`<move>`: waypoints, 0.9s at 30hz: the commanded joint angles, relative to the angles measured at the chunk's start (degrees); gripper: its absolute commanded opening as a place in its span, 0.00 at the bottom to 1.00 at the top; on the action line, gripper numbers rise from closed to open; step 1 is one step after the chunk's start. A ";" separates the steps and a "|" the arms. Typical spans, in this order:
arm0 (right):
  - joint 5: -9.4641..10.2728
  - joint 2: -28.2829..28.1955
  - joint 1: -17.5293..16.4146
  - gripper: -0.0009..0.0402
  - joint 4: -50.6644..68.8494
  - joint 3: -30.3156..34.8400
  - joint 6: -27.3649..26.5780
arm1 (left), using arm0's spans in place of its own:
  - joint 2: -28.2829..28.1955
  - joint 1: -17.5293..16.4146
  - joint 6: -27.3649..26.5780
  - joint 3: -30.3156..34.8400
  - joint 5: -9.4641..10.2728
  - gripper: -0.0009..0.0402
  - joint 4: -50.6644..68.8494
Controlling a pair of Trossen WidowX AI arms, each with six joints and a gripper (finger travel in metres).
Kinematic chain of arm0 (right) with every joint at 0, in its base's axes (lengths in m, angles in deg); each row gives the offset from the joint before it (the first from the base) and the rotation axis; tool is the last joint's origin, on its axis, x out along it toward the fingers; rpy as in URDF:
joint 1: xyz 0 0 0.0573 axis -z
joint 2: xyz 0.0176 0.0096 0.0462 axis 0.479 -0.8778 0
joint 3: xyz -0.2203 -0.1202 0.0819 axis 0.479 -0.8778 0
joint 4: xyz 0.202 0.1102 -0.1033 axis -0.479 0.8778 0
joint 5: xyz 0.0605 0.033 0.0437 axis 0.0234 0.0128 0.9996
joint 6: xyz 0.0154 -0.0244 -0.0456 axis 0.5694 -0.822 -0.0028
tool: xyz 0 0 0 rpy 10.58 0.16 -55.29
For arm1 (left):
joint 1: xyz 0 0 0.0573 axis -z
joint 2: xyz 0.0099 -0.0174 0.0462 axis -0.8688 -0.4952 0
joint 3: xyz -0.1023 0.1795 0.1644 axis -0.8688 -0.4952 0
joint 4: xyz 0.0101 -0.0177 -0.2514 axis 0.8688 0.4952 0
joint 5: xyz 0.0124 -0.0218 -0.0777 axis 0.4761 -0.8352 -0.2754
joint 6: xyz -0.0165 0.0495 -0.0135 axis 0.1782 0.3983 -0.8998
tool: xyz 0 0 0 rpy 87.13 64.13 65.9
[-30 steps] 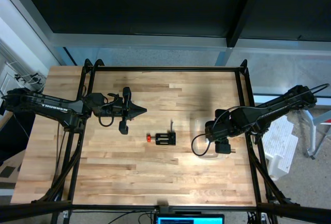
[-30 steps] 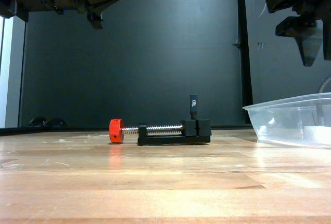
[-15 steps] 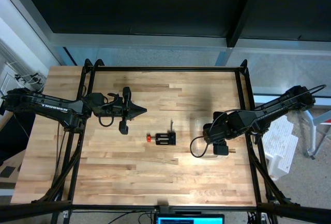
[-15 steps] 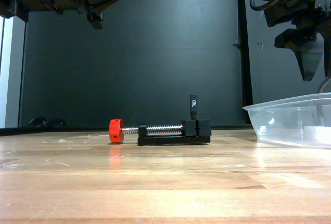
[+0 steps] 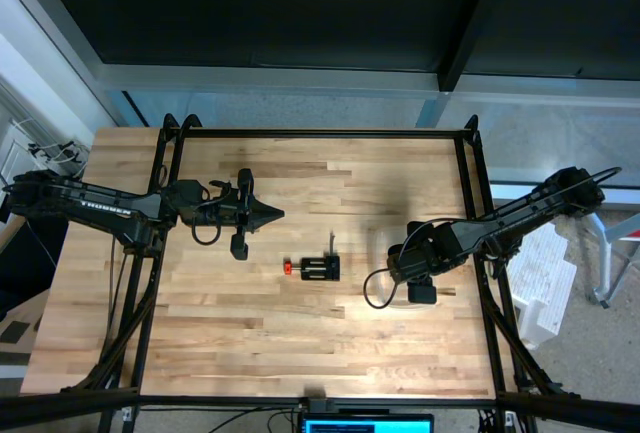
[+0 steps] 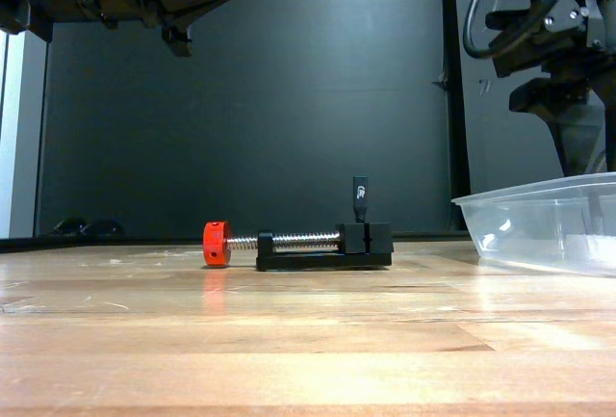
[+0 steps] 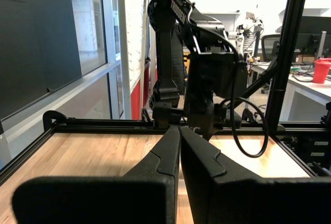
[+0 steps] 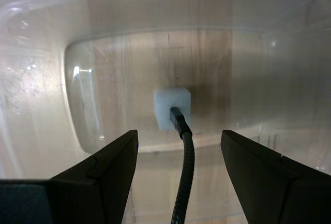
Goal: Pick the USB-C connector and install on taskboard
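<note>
Two grippers: the left gripper [image 5: 278, 215] left of centre in the high view, the right gripper [image 5: 415, 278] right of centre. One taskboard [image 5: 318, 269] mid-frame. One clear tray [image 6: 539, 234], one white block [image 8: 172, 107], one USB-C connector [image 8: 176, 114], one table [image 5: 300, 353].

Both arms are matte black, built of slim angular links, with white lettering along the left arm [image 5: 95, 209]. The left gripper [image 5: 270, 215], over the table [image 5: 300, 353] toward its left, tapers to a wedge-like point. The right gripper [image 8: 178, 133], toward its right, has broad, flat-faced black fingers [image 8: 111, 162] (a black cable [image 6: 466, 24] loops beside the wrist).
</note>
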 commanded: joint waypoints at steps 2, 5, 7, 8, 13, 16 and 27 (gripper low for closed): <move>0.07 0.07 -0.04 0.57 -1.36 -1.22 -0.15 | -0.02 -0.02 0.00 0.00 0.00 0.02 -0.09; 0.00 0.07 -0.02 0.57 -2.21 -1.84 -1.14 | -0.02 -0.02 0.00 0.00 0.00 0.02 -0.09; 0.00 0.07 0.00 0.57 -2.86 -2.10 -1.14 | -0.02 -0.02 0.00 0.00 0.00 0.02 -0.07; 0.02 0.07 0.02 0.57 -2.95 -2.25 -1.16 | -0.02 0.00 0.00 0.00 0.00 0.02 -0.09; 0.07 0.07 0.07 0.57 -3.80 -3.19 -1.14 | -0.02 0.00 0.00 0.00 0.00 0.02 -0.09; 0.04 0.07 0.09 0.57 -4.07 -3.58 -1.14 | -0.02 -0.02 0.00 0.00 0.00 0.02 -0.07; 0.02 0.07 0.17 0.56 -6.62 -5.07 -1.14 | -0.02 0.00 0.00 0.00 0.00 0.02 -0.09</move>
